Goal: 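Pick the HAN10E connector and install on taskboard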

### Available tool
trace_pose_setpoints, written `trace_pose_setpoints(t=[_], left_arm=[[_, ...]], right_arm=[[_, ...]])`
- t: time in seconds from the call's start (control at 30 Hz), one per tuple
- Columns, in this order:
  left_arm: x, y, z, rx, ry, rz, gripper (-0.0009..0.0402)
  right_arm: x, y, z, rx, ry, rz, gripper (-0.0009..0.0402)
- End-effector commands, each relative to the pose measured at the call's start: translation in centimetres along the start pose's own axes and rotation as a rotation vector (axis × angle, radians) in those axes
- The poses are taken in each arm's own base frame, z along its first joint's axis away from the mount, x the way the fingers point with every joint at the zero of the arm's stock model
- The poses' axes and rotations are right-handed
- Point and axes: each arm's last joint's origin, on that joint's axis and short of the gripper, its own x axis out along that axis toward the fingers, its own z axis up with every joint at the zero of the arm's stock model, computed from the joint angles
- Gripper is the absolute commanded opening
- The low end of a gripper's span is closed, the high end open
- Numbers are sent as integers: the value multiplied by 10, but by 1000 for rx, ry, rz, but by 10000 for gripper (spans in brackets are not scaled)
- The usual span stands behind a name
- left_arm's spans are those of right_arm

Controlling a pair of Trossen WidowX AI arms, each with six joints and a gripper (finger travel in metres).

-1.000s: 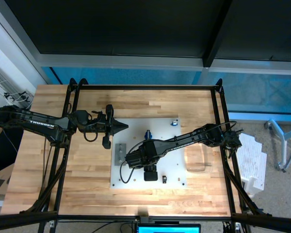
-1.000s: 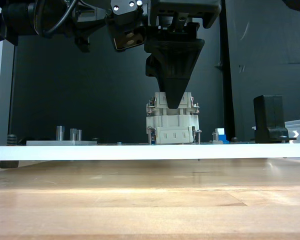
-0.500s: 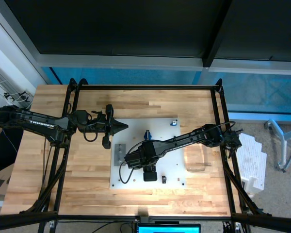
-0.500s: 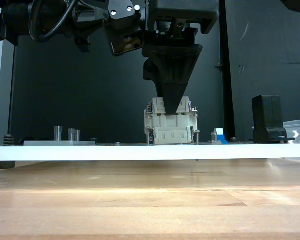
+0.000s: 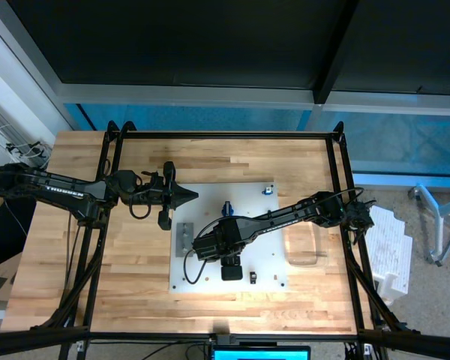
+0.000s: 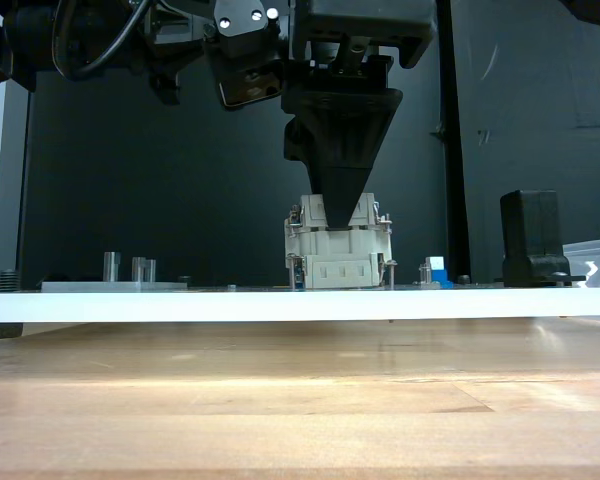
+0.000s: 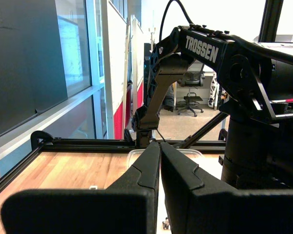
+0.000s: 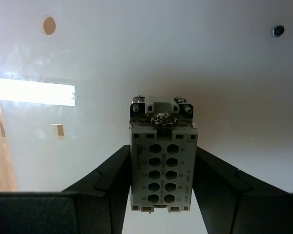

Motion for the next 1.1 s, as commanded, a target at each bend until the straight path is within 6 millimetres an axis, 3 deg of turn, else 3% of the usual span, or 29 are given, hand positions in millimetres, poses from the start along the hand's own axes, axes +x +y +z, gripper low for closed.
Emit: trace_pose_setpoints(t=[0.03,0.27,0.4,0.77,1.1], left_arm=[[0,0,0,0,0,0,1],[0,0,0,0,0,0,1],[0,0,0,0,0,0,1],[0,0,0,0,0,0,1],[0,0,0,0,0,0,1]], right_arm=[[1,0,0,3,3,-3,43],[-2,0,-1,11,-4,-10,45],[-4,-1,-1,15,-9,-9,67],[-14,-1,-2,16,-31,-4,192],[-35,-2,-7,24,-68,5,297]])
